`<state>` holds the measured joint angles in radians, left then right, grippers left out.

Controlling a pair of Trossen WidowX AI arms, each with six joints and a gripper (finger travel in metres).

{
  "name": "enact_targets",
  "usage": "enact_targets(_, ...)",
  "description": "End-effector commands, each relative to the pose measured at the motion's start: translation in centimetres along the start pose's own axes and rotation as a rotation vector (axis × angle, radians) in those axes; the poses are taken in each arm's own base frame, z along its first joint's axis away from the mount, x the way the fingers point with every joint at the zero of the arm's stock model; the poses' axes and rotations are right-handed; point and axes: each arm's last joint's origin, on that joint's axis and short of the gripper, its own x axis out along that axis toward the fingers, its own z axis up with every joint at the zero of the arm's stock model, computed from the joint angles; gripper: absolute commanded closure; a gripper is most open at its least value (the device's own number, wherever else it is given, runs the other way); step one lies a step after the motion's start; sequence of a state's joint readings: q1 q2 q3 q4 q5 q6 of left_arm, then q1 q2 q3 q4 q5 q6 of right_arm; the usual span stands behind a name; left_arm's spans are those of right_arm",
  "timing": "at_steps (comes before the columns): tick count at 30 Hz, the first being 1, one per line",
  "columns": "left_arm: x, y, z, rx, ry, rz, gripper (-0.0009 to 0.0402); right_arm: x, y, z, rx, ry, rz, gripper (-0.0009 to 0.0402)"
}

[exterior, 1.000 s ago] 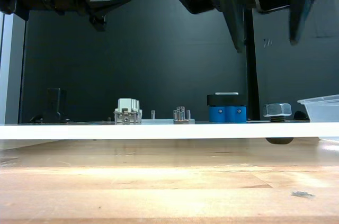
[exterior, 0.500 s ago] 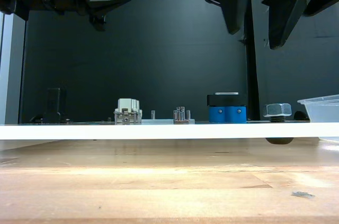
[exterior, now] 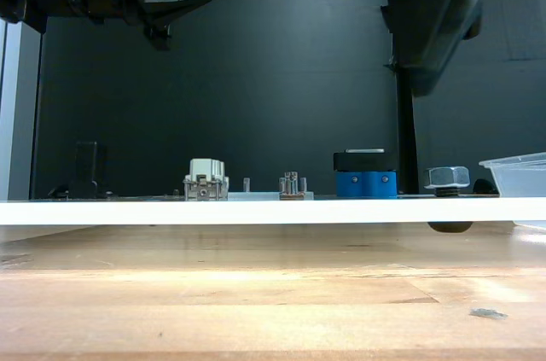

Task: Pick the M12 fastener and fasten on the M12 threads

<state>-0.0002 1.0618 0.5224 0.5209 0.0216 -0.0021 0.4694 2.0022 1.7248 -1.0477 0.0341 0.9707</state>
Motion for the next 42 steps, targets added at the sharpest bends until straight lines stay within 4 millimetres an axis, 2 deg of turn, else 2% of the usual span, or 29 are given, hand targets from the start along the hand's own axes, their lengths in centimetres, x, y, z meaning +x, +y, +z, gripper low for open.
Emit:
enact_targets(1, 0.0, 0.0, 0.0, 0.000, 0.000, 0.000, 0.0393, 0.1, 0.0, 0.1, -0.090, -0.011, -0.005, 0.0209)
enact_targets(5, 0.0, 0.0, 0.0, 0.000, 0.000, 0.000, 0.0393, 0.5, -0.1, 0.0, -0.257, -0.010, -0.030, 0.0219)
enact_targets(8, 0.0, 0.0, 0.0, 0.000, 0.000, 0.000, 0.0393, 0.9, 0.0, 0.0, -0.333, 0.002, -0.036, 0.0245)
enact_targets(13, 0.0, 0.0, 0.0, 0.000, 0.000, 0.000, 0.0393, 1.3, 0.0, 0.0, -0.335, 0.015, -0.038, 0.0320)
enact_targets(17, 0.0, 0.0, 0.0, 0.000, 0.000, 0.000, 0.0393, 1.3, -0.2, -0.1, -0.370, 0.020, -0.059, 0.0397)
enact_targets(20, 0.0, 0.0, 0.0, 0.000, 0.000, 0.000, 0.0393, 1.7, -0.3, -0.4, -0.413, 0.030, -0.076, 0.0385)
enact_targets(25, 0.0, 0.0, 0.0, 0.000, 0.000, 0.000, 0.0393, 2.7, -0.6, -1.1, -0.421, 0.042, -0.123, 0.0392)
enact_targets(42, 0.0, 0.0, 0.0, 0.000, 0.000, 0.000, 0.0393, 3.7, -0.9, -1.6, -0.430, 0.042, -0.140, 0.0393)
